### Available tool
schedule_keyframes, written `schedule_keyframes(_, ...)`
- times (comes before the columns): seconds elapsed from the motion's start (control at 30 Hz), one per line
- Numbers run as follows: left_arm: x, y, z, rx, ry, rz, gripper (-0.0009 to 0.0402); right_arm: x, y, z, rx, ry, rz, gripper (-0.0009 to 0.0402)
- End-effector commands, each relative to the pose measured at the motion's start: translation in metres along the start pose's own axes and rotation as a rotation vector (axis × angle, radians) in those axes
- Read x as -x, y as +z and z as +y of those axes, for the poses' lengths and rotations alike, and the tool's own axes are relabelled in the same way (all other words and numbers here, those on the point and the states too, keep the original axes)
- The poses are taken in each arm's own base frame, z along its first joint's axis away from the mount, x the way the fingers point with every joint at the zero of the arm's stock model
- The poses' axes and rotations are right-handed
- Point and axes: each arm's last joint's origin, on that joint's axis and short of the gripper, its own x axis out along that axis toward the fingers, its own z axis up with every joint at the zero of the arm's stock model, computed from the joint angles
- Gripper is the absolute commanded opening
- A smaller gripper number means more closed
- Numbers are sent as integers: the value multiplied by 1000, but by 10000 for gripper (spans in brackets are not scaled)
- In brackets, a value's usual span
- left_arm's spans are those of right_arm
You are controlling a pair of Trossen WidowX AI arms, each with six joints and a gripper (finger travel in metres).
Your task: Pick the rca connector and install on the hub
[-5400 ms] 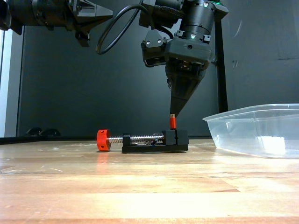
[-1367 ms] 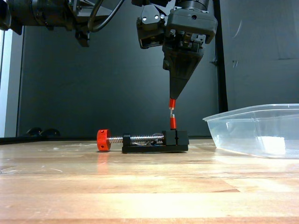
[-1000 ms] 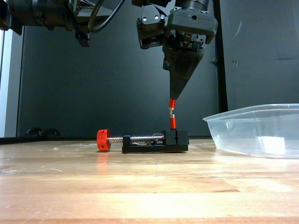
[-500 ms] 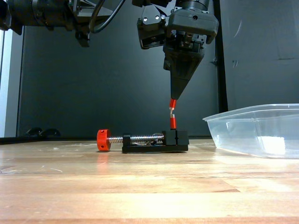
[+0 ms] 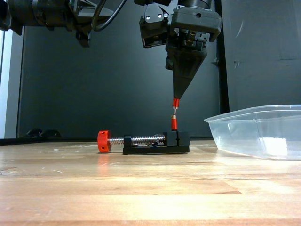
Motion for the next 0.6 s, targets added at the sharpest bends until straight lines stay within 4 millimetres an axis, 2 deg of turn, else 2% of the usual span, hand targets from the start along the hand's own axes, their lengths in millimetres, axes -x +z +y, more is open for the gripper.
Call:
schedule_keyframes(0.03, 0, 0, 0, 0, 0, -1, 0, 0, 1, 0, 2, 2, -9, 0)
schedule_keyframes(0.6, 0, 0, 0, 0, 0, 0, 0, -6, -2, 1, 3, 3, 0, 0)
